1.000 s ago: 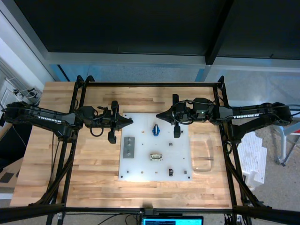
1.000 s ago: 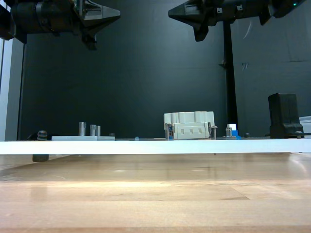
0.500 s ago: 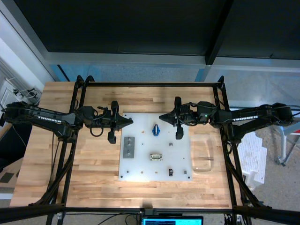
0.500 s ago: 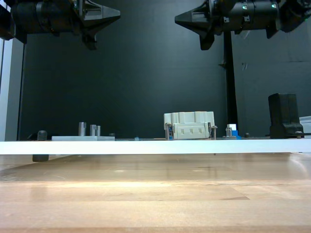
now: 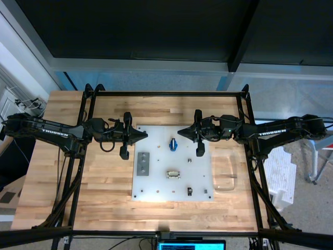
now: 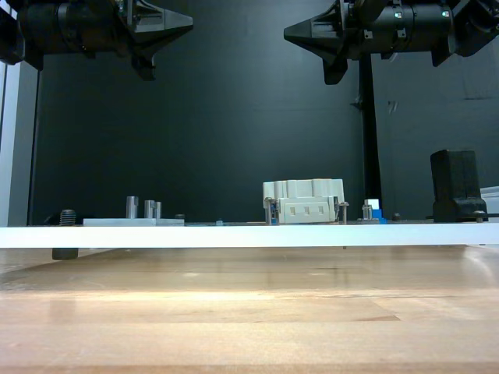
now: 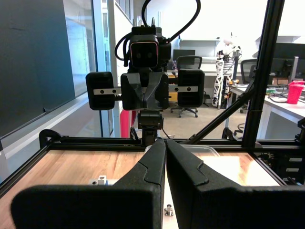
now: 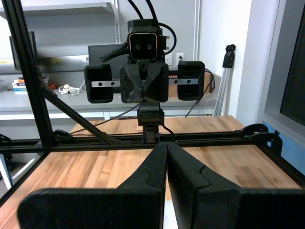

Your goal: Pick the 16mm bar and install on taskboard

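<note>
Lying flat on the wooden table (image 5: 93, 198), the taskboard (image 5: 156, 185) carries a small black block (image 5: 190, 191) near its front edge. At mid-board sit the beige connector (image 5: 173, 174) and the grey metal block (image 5: 142, 163), with the blue knob (image 5: 173, 144) farther back and a clear tray (image 5: 225, 172) just beside the right edge; the 16mm bar is too small to pick out among the board's little parts. Beyond these, high above the board's far part, the left gripper (image 5: 145, 135) and the right gripper (image 5: 179, 132) hover tip toward tip, each with its fingers pressed together.
</note>
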`<state>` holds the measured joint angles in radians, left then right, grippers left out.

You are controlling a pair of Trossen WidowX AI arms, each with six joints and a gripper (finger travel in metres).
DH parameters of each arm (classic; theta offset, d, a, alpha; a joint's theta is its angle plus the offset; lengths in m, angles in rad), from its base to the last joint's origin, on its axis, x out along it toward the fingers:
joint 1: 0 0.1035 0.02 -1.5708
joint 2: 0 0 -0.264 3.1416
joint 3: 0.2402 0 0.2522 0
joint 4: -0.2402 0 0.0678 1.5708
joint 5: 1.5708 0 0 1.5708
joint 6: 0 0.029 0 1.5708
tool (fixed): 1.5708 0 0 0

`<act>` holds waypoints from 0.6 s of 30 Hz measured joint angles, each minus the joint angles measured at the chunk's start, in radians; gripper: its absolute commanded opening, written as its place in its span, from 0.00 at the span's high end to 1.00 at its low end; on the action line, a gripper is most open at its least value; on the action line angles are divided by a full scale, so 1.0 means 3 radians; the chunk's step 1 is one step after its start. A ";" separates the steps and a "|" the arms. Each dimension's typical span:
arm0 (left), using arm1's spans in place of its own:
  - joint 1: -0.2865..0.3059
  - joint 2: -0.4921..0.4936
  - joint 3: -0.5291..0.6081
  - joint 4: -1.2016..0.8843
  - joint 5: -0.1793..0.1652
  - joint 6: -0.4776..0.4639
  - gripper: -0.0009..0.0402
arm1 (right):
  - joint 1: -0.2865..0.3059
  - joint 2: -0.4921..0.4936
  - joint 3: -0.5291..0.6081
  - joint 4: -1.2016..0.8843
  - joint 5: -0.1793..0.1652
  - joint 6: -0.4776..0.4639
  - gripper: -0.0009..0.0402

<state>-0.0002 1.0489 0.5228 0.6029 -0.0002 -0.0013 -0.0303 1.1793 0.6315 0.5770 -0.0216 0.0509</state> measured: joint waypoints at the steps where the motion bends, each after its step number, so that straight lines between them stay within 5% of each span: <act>1: 0.0000 0.0000 0.0000 0.0000 0.0000 0.0001 0.98 | 0.0000 0.0000 0.0001 0.0000 0.0000 0.0011 0.98; 18: 0.0000 0.0000 -0.0001 0.0000 -0.0001 0.0001 0.98 | 0.0006 -0.0001 0.0067 -0.0076 -0.0003 0.0042 0.98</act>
<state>-0.0002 1.0489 0.5224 0.6029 -0.0006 -0.0010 -0.0284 1.1790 0.6518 0.5541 -0.0223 0.0635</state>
